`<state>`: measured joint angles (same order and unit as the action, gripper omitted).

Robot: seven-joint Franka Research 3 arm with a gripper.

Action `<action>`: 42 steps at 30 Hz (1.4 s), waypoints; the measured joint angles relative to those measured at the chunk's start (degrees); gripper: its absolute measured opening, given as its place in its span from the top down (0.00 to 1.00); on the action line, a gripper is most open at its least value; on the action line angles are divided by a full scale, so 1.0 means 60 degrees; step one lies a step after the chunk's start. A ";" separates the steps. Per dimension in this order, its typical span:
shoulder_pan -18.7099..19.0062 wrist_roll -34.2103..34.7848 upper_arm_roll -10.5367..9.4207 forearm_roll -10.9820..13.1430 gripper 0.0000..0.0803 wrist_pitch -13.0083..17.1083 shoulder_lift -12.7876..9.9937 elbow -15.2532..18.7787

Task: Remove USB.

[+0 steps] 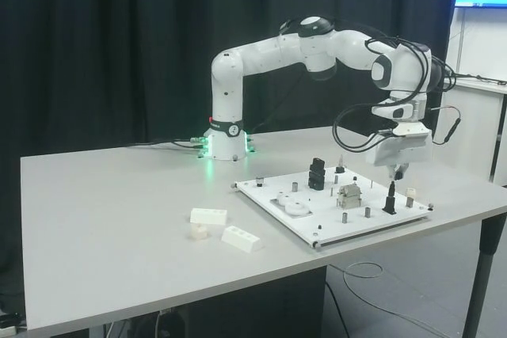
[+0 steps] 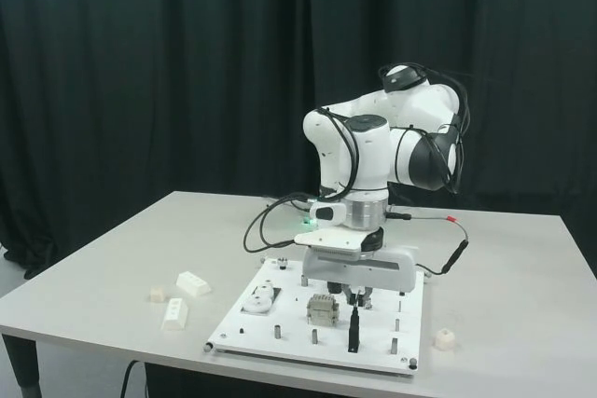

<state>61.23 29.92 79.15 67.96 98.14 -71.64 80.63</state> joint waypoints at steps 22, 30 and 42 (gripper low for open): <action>-0.0548 0.0274 -0.0086 -0.0177 0.96 -0.0325 0.0002 -0.0650; -0.0806 0.0624 0.0213 -0.0253 0.96 -0.0804 0.0106 -0.1304; -0.1100 0.1050 0.1022 -0.0344 0.97 -0.2176 0.0363 -0.2317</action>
<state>54.63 36.22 85.29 65.89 85.09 -69.46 66.73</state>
